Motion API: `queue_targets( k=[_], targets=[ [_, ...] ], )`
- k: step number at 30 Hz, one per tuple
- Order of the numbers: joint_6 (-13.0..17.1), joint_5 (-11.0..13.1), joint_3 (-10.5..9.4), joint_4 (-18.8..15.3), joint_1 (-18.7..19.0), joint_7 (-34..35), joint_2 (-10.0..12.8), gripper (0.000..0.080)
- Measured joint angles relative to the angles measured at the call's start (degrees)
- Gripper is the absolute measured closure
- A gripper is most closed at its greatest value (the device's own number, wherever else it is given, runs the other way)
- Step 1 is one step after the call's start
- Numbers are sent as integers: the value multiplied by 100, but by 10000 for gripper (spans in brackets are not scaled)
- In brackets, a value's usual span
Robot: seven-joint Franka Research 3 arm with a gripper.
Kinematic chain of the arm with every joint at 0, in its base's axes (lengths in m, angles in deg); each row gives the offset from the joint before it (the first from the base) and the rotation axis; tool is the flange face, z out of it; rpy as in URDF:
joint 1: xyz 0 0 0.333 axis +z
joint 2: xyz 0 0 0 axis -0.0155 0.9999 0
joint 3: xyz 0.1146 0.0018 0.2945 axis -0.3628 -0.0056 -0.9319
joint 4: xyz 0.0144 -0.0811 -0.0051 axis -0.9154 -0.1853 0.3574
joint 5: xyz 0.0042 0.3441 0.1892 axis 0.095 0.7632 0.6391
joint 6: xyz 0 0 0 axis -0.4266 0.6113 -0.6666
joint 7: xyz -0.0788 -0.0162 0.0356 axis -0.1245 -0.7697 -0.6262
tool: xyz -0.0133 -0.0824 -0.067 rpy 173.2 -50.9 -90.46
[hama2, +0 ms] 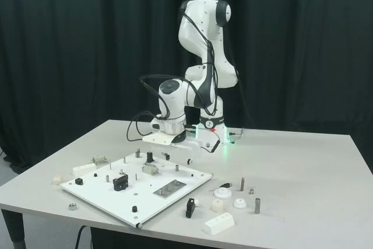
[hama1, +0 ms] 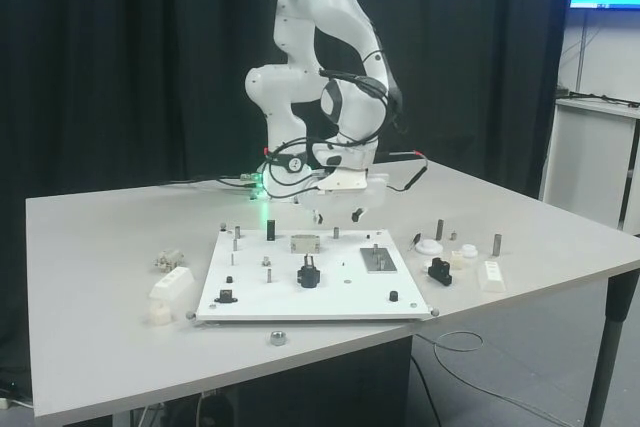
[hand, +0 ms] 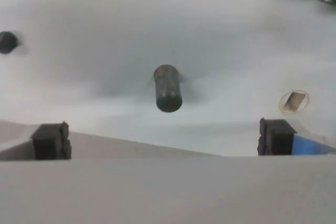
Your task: Remove round peg 3.
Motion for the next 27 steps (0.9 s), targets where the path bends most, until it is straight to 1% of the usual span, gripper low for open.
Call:
queue_targets(
  k=[8,21,27],
  targets=[
    [97,198,57,-38,0,-125,80,3],
    [188,459,63,-64,2,-305,219,3],
    [239,479,64,-64,2,-318,254,3]
  ],
)
